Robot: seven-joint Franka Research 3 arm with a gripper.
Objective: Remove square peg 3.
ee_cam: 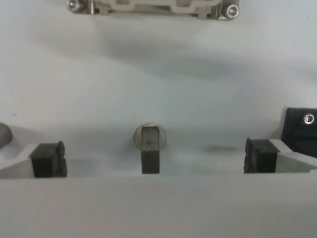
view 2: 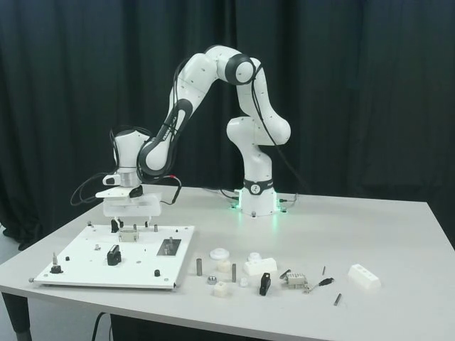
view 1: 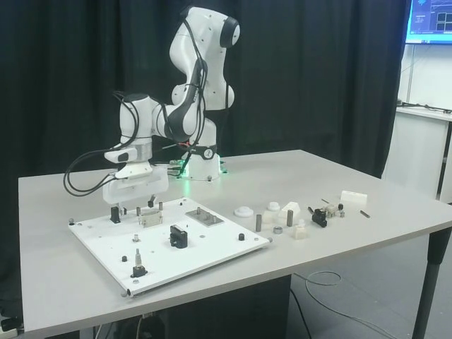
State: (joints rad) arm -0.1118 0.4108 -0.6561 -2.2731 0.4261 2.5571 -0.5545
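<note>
The hand (view 1: 134, 209) hangs over the board's (view 1: 205, 247) far edge, loose parts (view 1: 300, 215) lying beside the board.

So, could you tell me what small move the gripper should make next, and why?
Probably closing on the peg. In the wrist view it stands upright midway between the open gripper's two black fingertips, which sit level with it above the white board, clearly not touching it yet.
</note>
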